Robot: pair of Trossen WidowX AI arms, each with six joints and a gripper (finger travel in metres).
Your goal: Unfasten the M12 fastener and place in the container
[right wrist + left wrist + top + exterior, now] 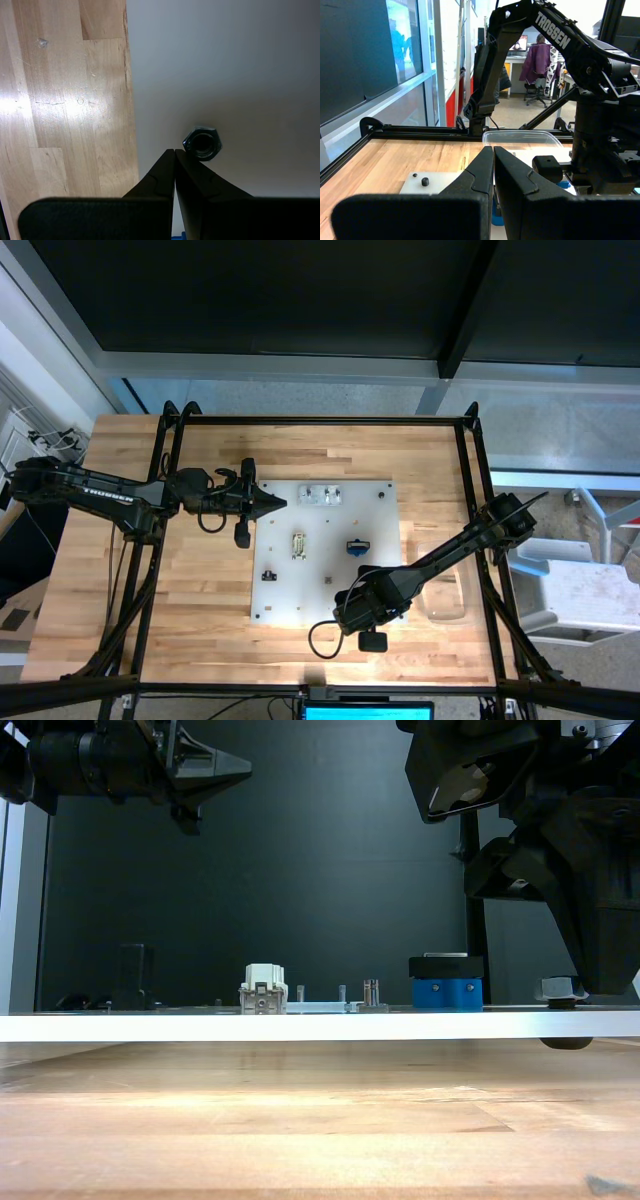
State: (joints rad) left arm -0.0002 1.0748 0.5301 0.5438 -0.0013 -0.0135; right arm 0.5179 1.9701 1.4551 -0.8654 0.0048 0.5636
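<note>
Right gripper [175, 150]: points down at the board [325, 580] by its near right edge, fingers pressed together, clamped on nothing. Nut [202, 143]: sits low on the board, just beside those tips; on its stud or not, cannot tell. Container [450, 612]: lies on the table [130, 570] just right of the board, apart from the nut. Right arm [450, 550]: crosses above the container's far left corner and hides the nut from above. Left gripper [493, 147]: hangs high over the board's far left edge, fingers together, empty. Mid-board: blue connector [446, 990], cream connector [263, 992], small silver posts [371, 992]. Underneath: pale wood planks, black frame [320, 421] around. Behind: dark wall; past the table's right end, windows [402, 40] and a lit office.
</note>
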